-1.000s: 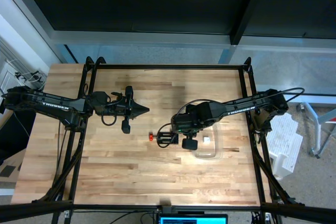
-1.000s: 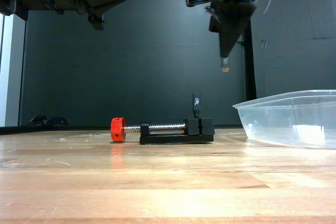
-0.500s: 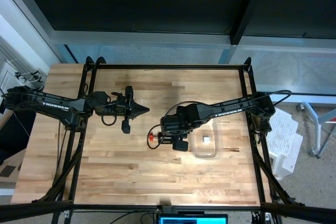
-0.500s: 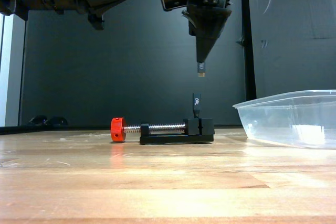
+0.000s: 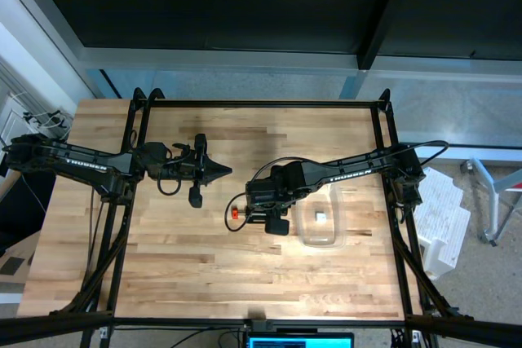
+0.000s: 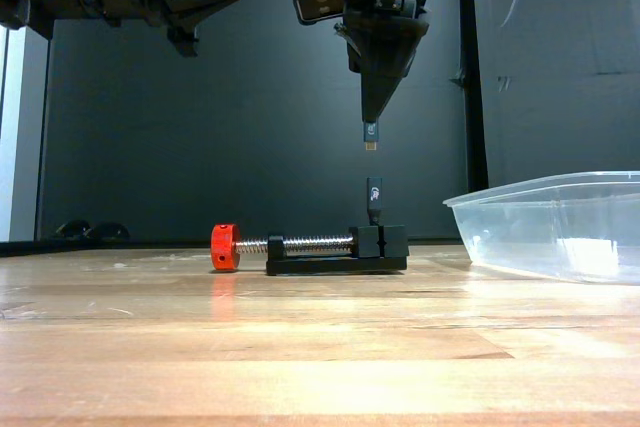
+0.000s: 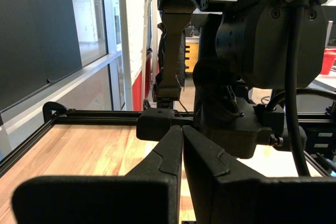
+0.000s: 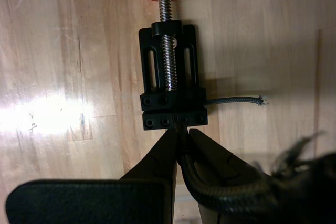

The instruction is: Pick the USB-C connector and install on taskboard

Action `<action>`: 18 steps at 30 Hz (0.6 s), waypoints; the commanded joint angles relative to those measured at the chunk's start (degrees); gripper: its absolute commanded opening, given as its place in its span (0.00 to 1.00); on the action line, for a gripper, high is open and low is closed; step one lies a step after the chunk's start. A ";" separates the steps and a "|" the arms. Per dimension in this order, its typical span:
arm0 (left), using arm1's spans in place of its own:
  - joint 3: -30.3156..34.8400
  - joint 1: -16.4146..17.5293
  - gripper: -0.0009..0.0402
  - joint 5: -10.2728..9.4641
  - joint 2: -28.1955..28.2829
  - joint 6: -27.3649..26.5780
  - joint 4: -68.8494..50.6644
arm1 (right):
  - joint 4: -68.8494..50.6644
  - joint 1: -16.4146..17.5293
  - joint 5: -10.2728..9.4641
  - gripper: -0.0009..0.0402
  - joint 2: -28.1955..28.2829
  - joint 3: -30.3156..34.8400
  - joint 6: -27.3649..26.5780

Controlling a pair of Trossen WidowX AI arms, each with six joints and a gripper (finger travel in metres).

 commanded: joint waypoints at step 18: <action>0.00 0.02 0.02 0.02 0.02 0.02 0.02 | 3.50 0.04 0.02 0.02 0.59 -3.10 -0.35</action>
